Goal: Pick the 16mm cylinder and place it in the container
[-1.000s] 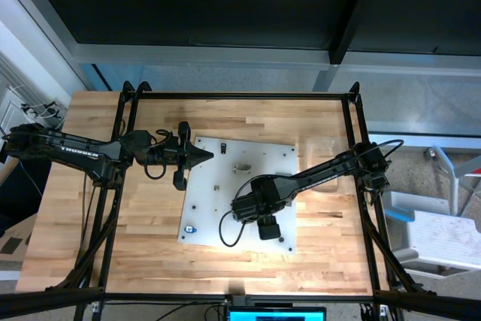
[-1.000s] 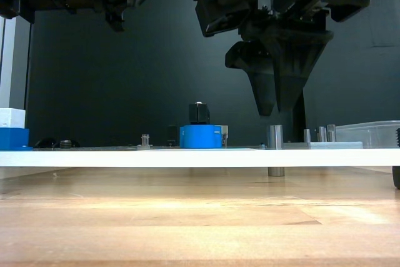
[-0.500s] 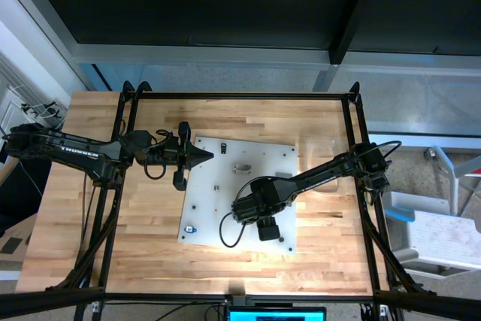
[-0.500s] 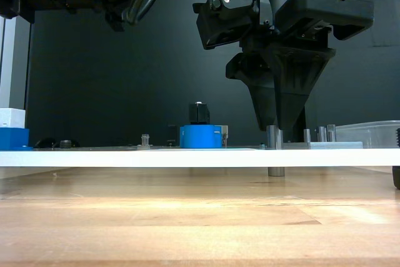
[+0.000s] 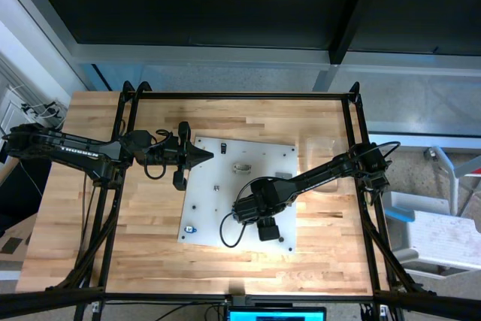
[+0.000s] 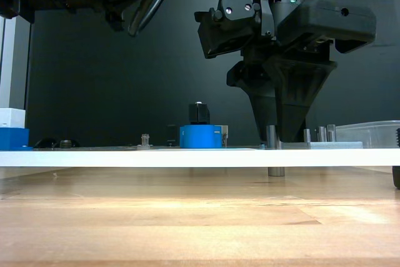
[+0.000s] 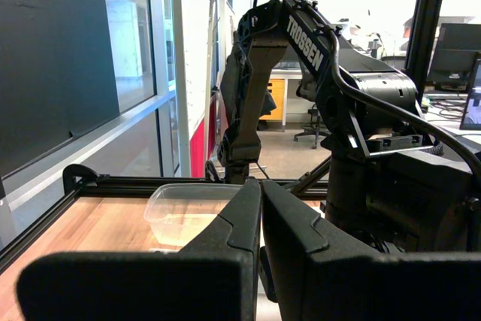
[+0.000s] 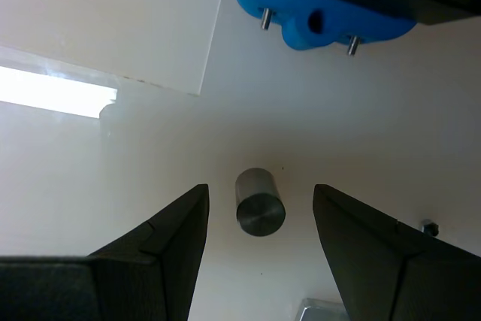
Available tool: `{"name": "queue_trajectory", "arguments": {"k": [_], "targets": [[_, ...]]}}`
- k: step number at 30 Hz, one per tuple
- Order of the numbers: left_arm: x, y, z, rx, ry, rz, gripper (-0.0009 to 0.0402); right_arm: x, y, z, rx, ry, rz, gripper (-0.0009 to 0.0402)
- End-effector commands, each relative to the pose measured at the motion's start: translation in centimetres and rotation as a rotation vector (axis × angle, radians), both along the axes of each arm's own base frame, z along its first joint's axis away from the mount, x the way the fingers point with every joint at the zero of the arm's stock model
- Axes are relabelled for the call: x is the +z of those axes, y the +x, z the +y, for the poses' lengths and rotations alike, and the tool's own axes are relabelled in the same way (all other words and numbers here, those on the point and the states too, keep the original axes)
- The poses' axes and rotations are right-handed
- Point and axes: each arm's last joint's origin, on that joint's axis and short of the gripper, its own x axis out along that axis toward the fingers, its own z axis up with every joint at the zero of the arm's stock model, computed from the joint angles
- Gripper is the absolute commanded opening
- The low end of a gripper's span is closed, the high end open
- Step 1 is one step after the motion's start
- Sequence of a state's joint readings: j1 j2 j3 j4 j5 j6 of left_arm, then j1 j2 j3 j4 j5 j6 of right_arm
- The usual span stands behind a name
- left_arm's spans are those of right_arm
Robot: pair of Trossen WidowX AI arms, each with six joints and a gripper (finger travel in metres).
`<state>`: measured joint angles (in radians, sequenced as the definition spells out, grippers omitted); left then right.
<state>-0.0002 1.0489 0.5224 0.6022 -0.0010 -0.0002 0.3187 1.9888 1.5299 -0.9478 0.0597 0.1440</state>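
Mid-pick: straddling the peg (image 8: pixel 260 211), near right on the board (image 5: pixel 276 155), with the right gripper (image 6: pixel 277 132) wide; left gripper (image 7: pixel 260 186) pinched together by the board's left edge. Needs squeezing, then carrying to the far-right tub (image 5: pixel 319 149)

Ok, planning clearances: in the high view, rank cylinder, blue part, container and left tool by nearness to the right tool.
1. cylinder, straddled by the open right tool.
2. blue part, to its left.
3. left tool, far left, and container, far right: too close to call.
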Motion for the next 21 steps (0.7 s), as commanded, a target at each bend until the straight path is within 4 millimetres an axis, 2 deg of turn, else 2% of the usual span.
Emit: {"name": "queue_trajectory", "arguments": {"k": [1, 6, 21], "targets": [[0.02, 0.00, 0.00, 0.000, 0.000, -0.001, 0.0000, 0.04, -0.01, -0.02, -0.001, 0.000, -0.001, 0.0190], [0.02, 0.00, 0.00, 0.000, 0.000, -0.001, 0.0000, 0.04, 0.02, -0.06, -0.001, 0.000, -0.002, 0.0165], [0.02, 0.00, 0.00, 0.000, 0.000, -0.001, 0.0000, 0.07, 0.03, -0.12, 0.001, 0.000, -0.003, 0.0040]]}}
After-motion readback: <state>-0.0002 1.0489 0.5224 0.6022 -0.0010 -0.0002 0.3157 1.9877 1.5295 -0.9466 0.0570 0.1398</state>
